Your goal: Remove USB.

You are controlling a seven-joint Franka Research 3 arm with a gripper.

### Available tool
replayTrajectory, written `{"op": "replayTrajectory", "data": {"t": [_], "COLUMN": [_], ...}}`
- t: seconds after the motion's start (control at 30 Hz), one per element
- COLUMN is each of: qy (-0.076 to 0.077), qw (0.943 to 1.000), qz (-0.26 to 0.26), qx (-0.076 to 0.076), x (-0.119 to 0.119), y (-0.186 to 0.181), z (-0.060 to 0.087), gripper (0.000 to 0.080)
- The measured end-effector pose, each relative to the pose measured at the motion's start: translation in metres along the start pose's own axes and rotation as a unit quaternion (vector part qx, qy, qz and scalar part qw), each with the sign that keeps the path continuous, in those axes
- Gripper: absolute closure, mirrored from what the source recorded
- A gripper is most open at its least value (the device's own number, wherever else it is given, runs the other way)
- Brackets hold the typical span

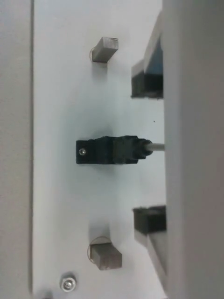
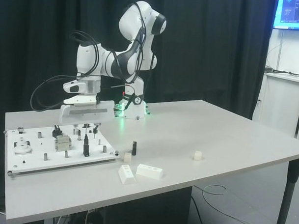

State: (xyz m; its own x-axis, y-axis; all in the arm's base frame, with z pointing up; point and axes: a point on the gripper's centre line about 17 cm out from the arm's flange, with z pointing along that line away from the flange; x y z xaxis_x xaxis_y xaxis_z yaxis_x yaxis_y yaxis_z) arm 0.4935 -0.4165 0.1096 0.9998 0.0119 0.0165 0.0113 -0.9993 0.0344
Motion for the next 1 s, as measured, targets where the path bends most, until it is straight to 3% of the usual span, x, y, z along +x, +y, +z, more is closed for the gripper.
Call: {"op": "replayTrajectory", "data": {"t": [0.03, 0.07, 0.33, 0.37, 0.73, 0.77, 1.0], "qy": [0.0, 0.0, 0.001, 0.002, 0.005, 0.006, 0.006], "qw": [1.0, 1.0, 1.0, 1.0, 0.9999, 0.9999, 0.9999], "qz": [0.0, 0.0, 0.001, 0.002, 0.007, 0.007, 0.008], "qx": [0.0, 0.0, 0.003, 0.003, 0.008, 0.008, 0.009], "x": [0.0002, 0.0003, 0.0012, 0.0014, 0.0034, 0.0034, 0.0034], "y": [0.0003, 0.0005, 0.0012, 0.0013, 0.0016, 0.0017, 0.0024], "z": [0.0005, 0.001, 0.0025, 0.0026, 0.0002, 0.0002, 0.0002], "gripper": [0.0118, 0.0298, 0.0298, 0.0653, 0.0653, 0.0774, 0.0774]}}
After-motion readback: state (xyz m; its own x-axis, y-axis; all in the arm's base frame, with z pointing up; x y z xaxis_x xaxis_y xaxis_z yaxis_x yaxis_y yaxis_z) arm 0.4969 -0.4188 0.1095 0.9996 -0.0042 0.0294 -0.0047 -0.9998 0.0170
